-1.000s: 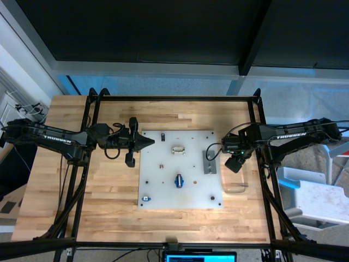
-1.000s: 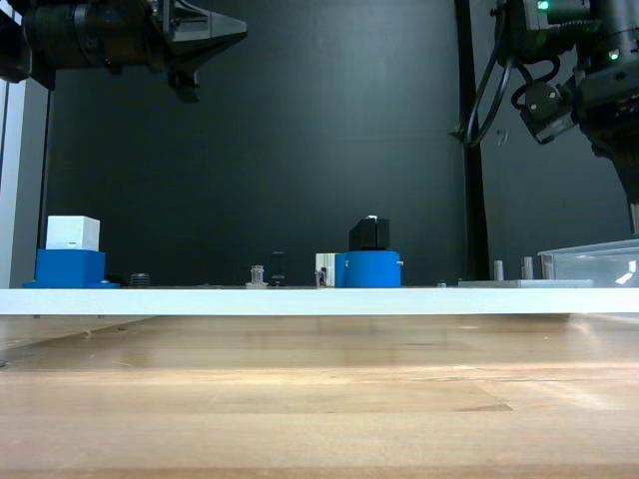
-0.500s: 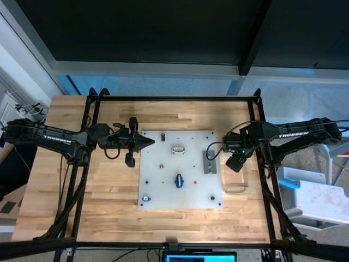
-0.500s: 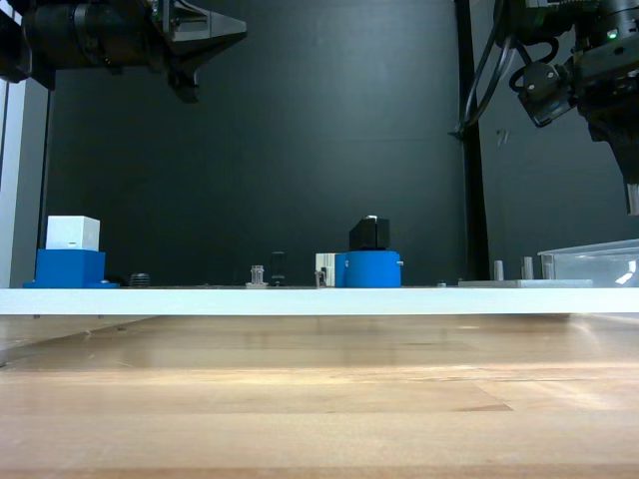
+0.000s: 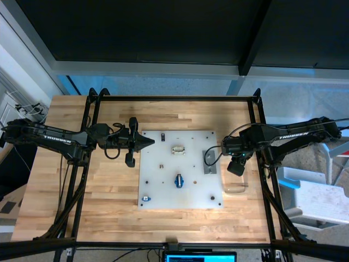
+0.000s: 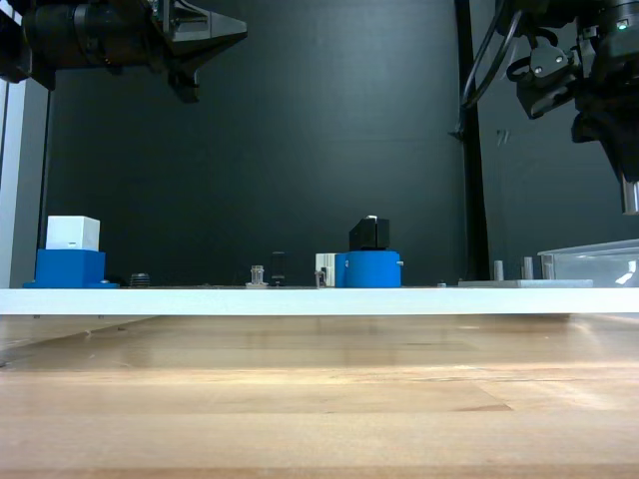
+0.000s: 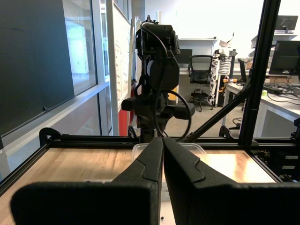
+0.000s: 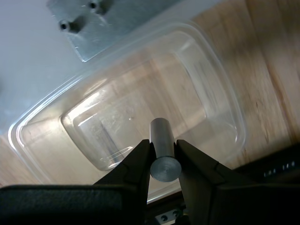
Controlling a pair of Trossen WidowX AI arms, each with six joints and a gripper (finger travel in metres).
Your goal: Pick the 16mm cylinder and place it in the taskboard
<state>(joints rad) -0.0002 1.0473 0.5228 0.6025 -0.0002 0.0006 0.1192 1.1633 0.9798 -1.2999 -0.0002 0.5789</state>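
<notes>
The right end effector (image 8: 163,151) is clamped on the 16mm cylinder (image 8: 162,136), its two fingers pressing the peg's sides. The peg's flat round end faces the wrist camera. Beneath it lies the clear tray (image 8: 216,89), with the corner of the grey block (image 8: 117,18) and the taskboard (image 8: 28,61) beyond the tray's rim.

In the low view the cylinder (image 6: 629,196) hangs at the right edge of the frame, well above the tray (image 6: 589,261). It sits higher than it did a second ago, and the arm's camera housing has climbed toward the upper right corner. Since half a second ago the change is small, a slight drift toward the left.

In the high view the right end effector (image 5: 235,166) is over the tray (image 5: 238,184), just right of the taskboard (image 5: 163,185) and near the grey block (image 5: 210,162), close to where it was before.

The left end effector (image 5: 150,141) is pinched shut with its tips together (image 7: 162,154). It hovers at the taskboard's upper left edge, high in the upper left of the low view (image 6: 236,34), and has not moved across the frames. Nothing on the taskboard (image 6: 300,300) or the desk (image 5: 109,218) has shifted.
</notes>
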